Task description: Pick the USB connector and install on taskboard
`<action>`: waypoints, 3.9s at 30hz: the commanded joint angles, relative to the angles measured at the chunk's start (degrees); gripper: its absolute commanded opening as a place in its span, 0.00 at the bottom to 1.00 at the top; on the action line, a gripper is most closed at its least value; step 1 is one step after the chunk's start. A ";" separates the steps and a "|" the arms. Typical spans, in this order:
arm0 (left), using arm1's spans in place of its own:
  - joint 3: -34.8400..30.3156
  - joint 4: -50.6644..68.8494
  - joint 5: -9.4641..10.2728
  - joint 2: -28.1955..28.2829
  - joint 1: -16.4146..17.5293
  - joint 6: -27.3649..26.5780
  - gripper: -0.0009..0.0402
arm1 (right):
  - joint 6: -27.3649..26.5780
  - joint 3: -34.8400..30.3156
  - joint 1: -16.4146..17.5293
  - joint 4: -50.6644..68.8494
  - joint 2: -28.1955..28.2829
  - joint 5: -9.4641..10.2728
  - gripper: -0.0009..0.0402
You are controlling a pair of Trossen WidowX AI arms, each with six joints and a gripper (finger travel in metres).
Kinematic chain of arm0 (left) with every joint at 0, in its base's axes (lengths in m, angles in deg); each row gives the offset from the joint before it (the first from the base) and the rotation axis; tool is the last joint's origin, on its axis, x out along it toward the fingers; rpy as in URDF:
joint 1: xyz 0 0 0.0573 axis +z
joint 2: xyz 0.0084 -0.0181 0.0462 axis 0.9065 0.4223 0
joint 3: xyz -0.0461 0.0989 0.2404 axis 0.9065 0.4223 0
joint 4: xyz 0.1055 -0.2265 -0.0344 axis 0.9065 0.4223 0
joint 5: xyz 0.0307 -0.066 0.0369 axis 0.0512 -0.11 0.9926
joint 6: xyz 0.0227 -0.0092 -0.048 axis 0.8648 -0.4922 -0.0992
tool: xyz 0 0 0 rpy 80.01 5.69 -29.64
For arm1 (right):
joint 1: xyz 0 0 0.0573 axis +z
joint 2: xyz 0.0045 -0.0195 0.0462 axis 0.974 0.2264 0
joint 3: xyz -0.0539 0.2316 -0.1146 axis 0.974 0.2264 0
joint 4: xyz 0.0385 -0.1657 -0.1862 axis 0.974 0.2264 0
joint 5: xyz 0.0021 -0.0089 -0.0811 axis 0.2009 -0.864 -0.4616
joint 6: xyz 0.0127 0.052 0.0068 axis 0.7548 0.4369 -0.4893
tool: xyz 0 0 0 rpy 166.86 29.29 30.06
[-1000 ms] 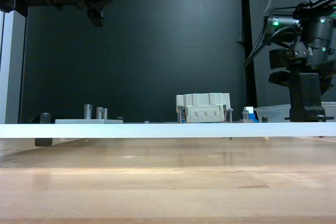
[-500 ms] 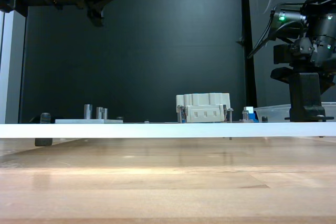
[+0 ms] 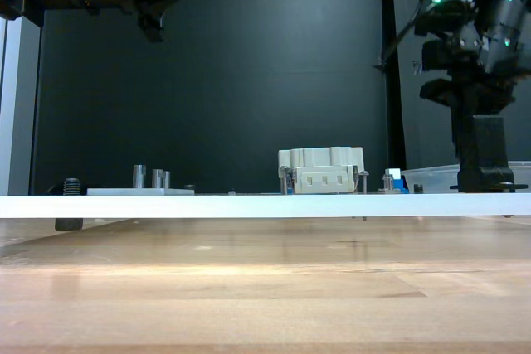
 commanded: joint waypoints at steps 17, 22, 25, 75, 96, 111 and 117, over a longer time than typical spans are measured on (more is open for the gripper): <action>-0.02 -0.02 -0.02 0.00 0.00 0.02 0.02 | 17.68 -13.35 13.44 6.49 7.02 -3.48 0.02; -0.02 -0.02 -0.02 0.00 0.02 0.02 0.02 | 21.90 -15.74 19.45 6.84 9.68 -4.81 0.02; -0.02 -0.02 -0.02 0.00 0.02 0.02 0.02 | 24.81 -17.31 23.54 6.99 11.93 -6.36 0.02; -0.02 -0.02 -0.02 0.00 0.00 0.02 0.02 | 54.07 -41.70 51.15 4.02 43.36 -12.09 0.02; -0.04 -0.02 -0.02 0.00 0.02 0.02 0.02 | 55.60 -45.24 53.24 3.52 48.22 -12.09 0.02; -0.02 -0.02 -0.02 0.00 0.00 0.02 0.02 | 56.11 -44.35 53.72 3.08 48.22 -12.35 0.02; -0.02 -0.02 -0.02 0.00 0.00 0.02 0.02 | 56.08 -44.06 53.90 2.51 49.03 -13.25 0.02</action>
